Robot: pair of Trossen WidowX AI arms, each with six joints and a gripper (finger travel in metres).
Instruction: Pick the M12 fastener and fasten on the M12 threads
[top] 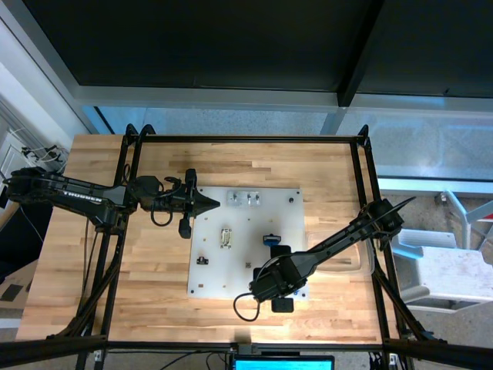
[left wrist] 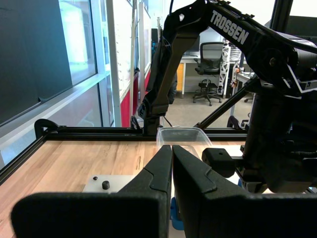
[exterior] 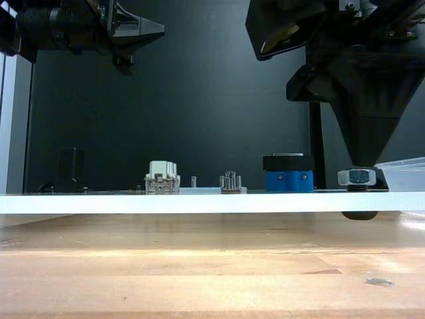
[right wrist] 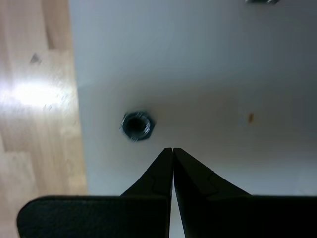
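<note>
The right tool (right wrist: 172,149) points straight down over the near right part of the white board (top: 246,231). Its two fingers are pressed together with the tips meeting, and nothing is held between them. The M12 nut (right wrist: 137,125) lies apart from those tips, a little ahead of them and to one side. It is on the board's surface, close to the edge where the white gives way to the wooden bench (top: 154,254).

The nut's bore points straight up toward the wrist camera, so its axis stands upright and its flat faces lie level with the board. From bench height it shows as a silver hexagon side-on, one flat turned to the camera, directly under the right tool's tip. There it sits on top of the short black stud (exterior: 358,189), of which only a thin dark band shows beneath it. The clear container (exterior: 405,174) stands behind it and does not hold it. From above, the right arm hides the nut.

The left tool (left wrist: 172,147) hangs high over the board's far left edge, pointing inward across the board. Its fingers are closed together on nothing. A blue block (exterior: 289,181) with a black top stands on the board between the two arms.
</note>
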